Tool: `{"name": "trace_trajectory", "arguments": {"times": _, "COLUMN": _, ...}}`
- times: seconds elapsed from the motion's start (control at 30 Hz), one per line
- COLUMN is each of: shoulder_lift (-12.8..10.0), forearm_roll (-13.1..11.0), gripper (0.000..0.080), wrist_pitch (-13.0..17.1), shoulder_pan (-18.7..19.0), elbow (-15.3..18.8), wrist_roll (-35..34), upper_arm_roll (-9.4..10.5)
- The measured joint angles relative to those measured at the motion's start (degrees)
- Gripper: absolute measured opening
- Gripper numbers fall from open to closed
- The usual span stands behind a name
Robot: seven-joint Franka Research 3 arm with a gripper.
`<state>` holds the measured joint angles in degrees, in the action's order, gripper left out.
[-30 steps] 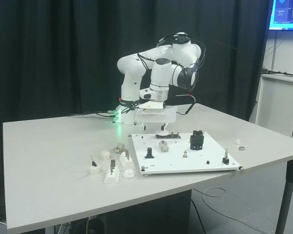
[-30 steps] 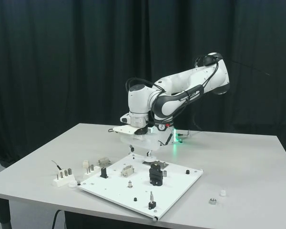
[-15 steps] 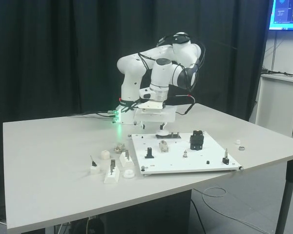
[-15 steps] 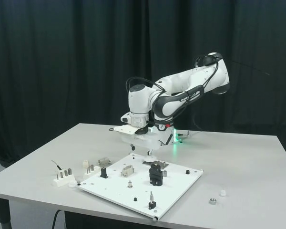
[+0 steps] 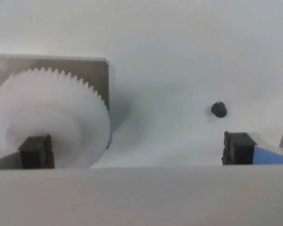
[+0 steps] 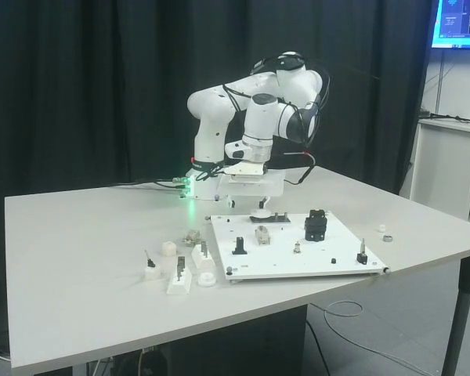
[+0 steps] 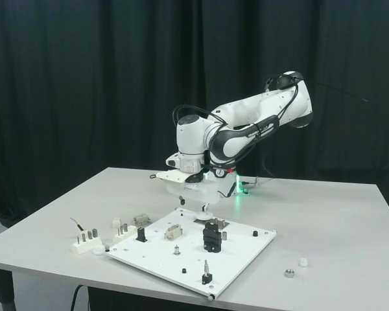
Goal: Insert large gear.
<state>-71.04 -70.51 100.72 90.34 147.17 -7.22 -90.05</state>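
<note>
The large white gear (image 5: 52, 117) lies flat over a grey metal plate (image 5: 92, 70) at the far edge of the white board (image 6: 298, 258). In the room views the large gear (image 6: 260, 213) (image 7: 205, 210) shows as a small white disc just below the hand. My gripper (image 5: 137, 149) hovers above it, open wide. One fingertip (image 5: 36, 150) stands in front of the gear's face, and the other fingertip (image 5: 238, 148) is far off to the side over bare board. Nothing is held. A small black dot (image 5: 219, 109) marks the board near the second fingertip.
On the board stand a black block (image 6: 315, 225), a small black bracket (image 6: 240, 247) and several short pegs. Loose white holders (image 6: 180, 270) and small parts lie on the table beside the board. A nut (image 7: 289, 273) and a small white piece (image 7: 303, 262) lie past the board's other side.
The hand has risen a little above the gear over the last second. The gear stays put on the board.
</note>
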Motion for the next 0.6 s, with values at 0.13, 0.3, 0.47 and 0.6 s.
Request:
{"name": "trace_trajectory", "arguments": {"times": 0.13, "shoulder_lift": 0.0, "forearm_roll": -0.56, "gripper": 0.08, "wrist_pitch": 1.07, "shoulder_pan": -0.02, "elbow": 0.0, "wrist_roll": 0.0, "upper_arm_roll": 0.15}}
{"name": "trace_trajectory", "arguments": {"times": 0.3, "shoulder_lift": 0.0, "forearm_roll": -0.82, "gripper": 0.08, "wrist_pitch": 2.14, "shoulder_pan": -0.11, "elbow": 0.0, "wrist_roll": 0.0, "upper_arm_roll": 0.27}}
{"name": "trace_trajectory", "arguments": {"times": 0.47, "shoulder_lift": 0.0, "forearm_roll": -0.81, "gripper": 0.08, "wrist_pitch": 2.86, "shoulder_pan": -0.24, "elbow": 0.0, "wrist_roll": 0.0, "upper_arm_roll": 0.36}}
{"name": "trace_trajectory", "arguments": {"times": 0.6, "shoulder_lift": -0.02, "forearm_roll": -0.73, "gripper": 0.08, "wrist_pitch": 3.08, "shoulder_pan": -0.38, "elbow": 0.01, "wrist_roll": 0.0, "upper_arm_roll": 0.4}}
